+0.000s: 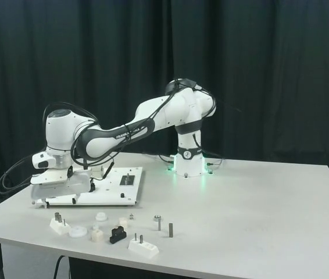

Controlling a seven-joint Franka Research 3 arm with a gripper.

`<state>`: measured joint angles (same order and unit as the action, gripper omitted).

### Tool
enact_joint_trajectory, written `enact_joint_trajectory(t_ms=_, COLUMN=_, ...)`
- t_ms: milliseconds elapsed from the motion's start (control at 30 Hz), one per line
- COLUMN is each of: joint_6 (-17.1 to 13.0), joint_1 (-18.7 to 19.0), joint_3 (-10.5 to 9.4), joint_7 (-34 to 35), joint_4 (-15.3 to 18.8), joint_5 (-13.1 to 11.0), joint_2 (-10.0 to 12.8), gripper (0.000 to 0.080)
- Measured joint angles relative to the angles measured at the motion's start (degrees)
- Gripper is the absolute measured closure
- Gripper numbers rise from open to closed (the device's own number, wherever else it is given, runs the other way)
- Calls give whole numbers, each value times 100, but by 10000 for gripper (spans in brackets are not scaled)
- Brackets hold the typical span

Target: Pick round peg 3.

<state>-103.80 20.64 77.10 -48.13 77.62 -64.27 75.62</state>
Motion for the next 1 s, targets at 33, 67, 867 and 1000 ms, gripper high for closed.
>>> enact_joint_trajectory(t_ms=33, joint_6=0, joint_1=-9, joint_3=-13, joint_7=0, joint_4=-11, joint_5=0, joint_2=0, gripper=3)
enact_joint_trajectory(t_ms=67, joint_6=0, joint_1=-17, joint_3=-24, joint_7=0, joint_4=-20, joint_5=0, joint_2=0, gripper=3)
enact_joint_trajectory(t_ms=867, joint_6=-318, joint_1=-337, joint_3=-555, joint_7=0, joint_4=-113, joint_5=5, joint_2=-2, gripper=3)
enact_joint_trajectory(t_ms=1000, joint_6=-375, joint_1=-415, joint_3=-647, joint_7=0, joint_4=-182, joint_5=17, joint_2=-3, gripper=3)
